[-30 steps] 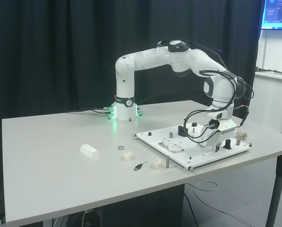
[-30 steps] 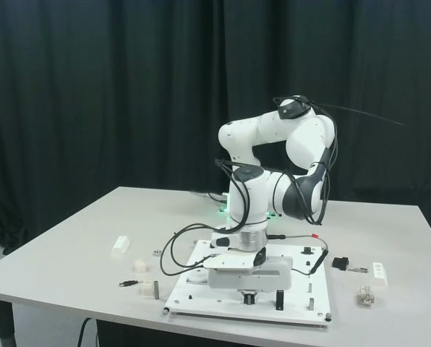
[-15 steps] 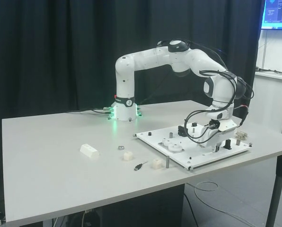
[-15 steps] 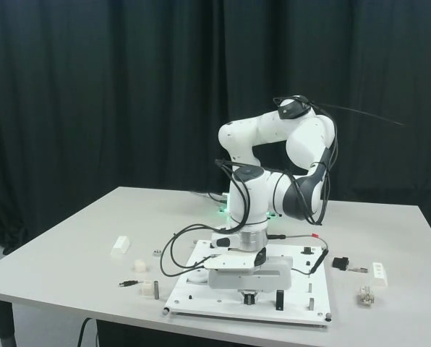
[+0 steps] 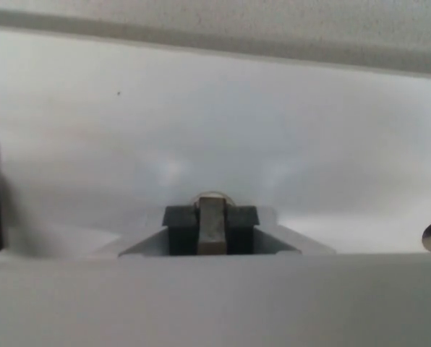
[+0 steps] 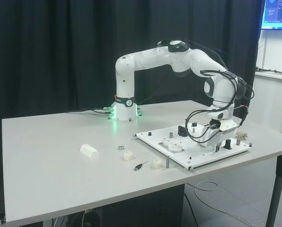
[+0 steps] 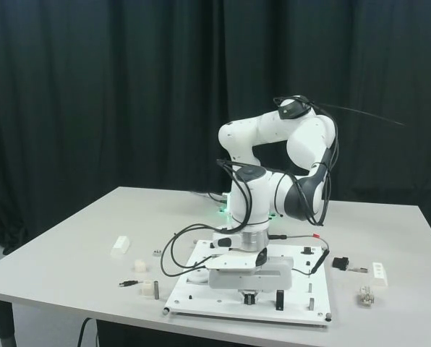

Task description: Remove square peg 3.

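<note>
A white board [image 6: 198, 150] lies on the grey table [image 6: 46, 170] at the lower right of the first room view, carrying round white discs [image 6: 171, 143] and a few black posts [image 6: 193, 127]. To its left on the table lie a long white block [image 6: 89, 150], a small nut [image 6: 118, 147], two small white cubes [image 6: 127, 155], a little black-tipped tool [image 6: 140, 165] and a short grey pin [image 6: 167, 162] standing upright just beside the board's near edge. In the second room view a black block [image 7: 339, 262], a white block [image 7: 379, 274] and a small pale part [image 7: 365, 296] sit on the table to the right of the board, well apart from the hand. A black post [image 7: 280, 300] stands on the board just right of the hand.

The arm [image 6: 179, 54] reaches out from its base, bends down at the elbow and points its wrist straight down over the right part of the board, cables looping around it. The hand [image 7: 247, 296] is low over the board's front edge (lower centre of the second room view). In the wrist view its two black fingers [image 5: 178, 230] are clenched on the square peg [image 5: 211, 225], which stands upright between them, touching both, its lower end at the white board.

Compared with the earlier frames, the wrist sits very slightly higher; nothing else on the table has moved.
</note>
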Motion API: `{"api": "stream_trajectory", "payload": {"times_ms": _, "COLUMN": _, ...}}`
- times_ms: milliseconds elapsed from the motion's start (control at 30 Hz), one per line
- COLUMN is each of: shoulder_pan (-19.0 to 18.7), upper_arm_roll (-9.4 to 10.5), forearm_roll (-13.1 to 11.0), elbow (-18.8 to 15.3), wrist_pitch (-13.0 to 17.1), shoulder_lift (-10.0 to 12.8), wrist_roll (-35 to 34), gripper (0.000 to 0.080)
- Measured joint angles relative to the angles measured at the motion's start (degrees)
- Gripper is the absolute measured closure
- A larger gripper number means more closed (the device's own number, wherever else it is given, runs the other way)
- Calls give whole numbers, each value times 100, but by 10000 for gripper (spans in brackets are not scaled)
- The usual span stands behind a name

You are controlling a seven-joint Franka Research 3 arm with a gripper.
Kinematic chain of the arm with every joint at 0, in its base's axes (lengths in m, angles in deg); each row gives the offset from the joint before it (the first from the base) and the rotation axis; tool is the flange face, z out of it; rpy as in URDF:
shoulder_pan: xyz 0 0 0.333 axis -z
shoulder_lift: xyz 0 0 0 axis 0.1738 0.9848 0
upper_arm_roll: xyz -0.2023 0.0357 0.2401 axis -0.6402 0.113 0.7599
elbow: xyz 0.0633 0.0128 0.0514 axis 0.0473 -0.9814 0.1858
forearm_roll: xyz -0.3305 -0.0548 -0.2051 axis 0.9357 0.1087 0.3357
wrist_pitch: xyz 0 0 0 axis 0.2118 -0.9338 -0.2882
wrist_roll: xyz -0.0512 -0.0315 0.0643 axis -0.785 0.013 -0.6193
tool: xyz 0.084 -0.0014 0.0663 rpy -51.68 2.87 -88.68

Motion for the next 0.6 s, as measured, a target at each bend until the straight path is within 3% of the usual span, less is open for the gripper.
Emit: {"api": "stream_trajectory", "payload": {"times_ms": 600, "shoulder_pan": -8, "upper_arm_roll": 2, "forearm_roll": 32, "elbow": 0, "wrist_pitch": 18, "shoulder_lift": 0, "wrist_roll": 162, "gripper": 726}}
